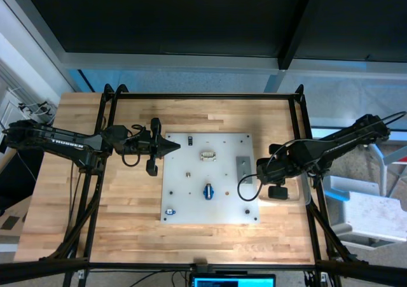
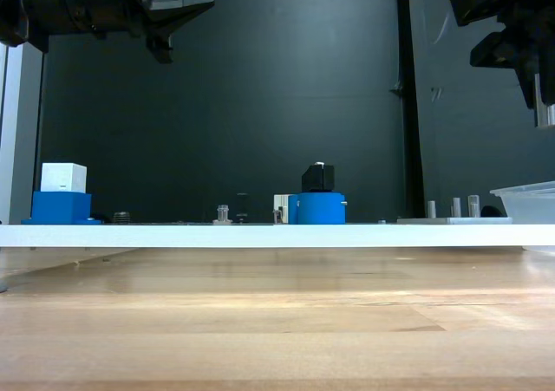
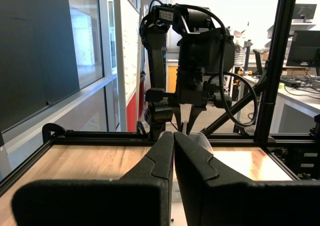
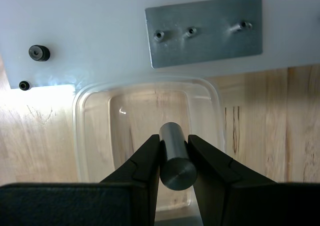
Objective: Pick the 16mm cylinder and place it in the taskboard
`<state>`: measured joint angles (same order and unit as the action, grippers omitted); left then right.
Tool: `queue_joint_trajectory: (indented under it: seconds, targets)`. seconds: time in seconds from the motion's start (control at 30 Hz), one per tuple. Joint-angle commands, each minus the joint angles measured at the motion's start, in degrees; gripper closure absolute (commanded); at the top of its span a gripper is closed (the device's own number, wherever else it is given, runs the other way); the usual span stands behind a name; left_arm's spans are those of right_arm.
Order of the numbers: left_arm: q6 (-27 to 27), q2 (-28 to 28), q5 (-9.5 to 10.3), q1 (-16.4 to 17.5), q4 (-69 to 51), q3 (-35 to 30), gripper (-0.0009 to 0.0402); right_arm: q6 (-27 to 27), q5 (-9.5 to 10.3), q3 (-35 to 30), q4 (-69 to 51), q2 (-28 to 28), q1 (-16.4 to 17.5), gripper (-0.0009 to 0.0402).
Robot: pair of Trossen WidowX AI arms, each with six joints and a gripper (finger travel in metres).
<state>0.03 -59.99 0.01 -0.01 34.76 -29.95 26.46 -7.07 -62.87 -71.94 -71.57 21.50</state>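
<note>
Smooth dark-grey metal cylinder [image 4: 175, 161], long axis upright, clamped in the right end effector [image 4: 173, 142] above a clear plastic tray [image 4: 79, 136] beside the white square taskboard [image 4: 100, 20]; left end effector [image 3: 173, 136], closed, hovers over its left edge.

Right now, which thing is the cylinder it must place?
Find the white board mid-table; the right gripper hangs over the clear tray beside it, the shut left gripper above the board's far-left corner. The cylinder is the only thing held: a smooth grey rod in that right gripper.
</note>
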Motion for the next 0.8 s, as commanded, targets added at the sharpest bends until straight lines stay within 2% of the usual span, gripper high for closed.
queue_joint_trajectory:
  seconds: [0.03, 0.33, 0.8]
  targets:
    - [0.02, 0.0, 0.0, 0.02, 0.02, 0.0, 0.0393, -0.98, 1.36, -0.5, 1.95, -1.38, -0.02, 0.0368]
    - [0.0, 0.0, 0.0, 0.0, 0.02, 0.0, 0.0393, -2.95, 1.07, -3.74, 3.87, -6.19, -0.15, 0.0368]
    - [0.0, 0.0, 0.0, 0.0, 0.02, 0.0, 0.0393, -3.23, 1.07, -8.02, 6.86, -13.4, -0.72, 0.0368]
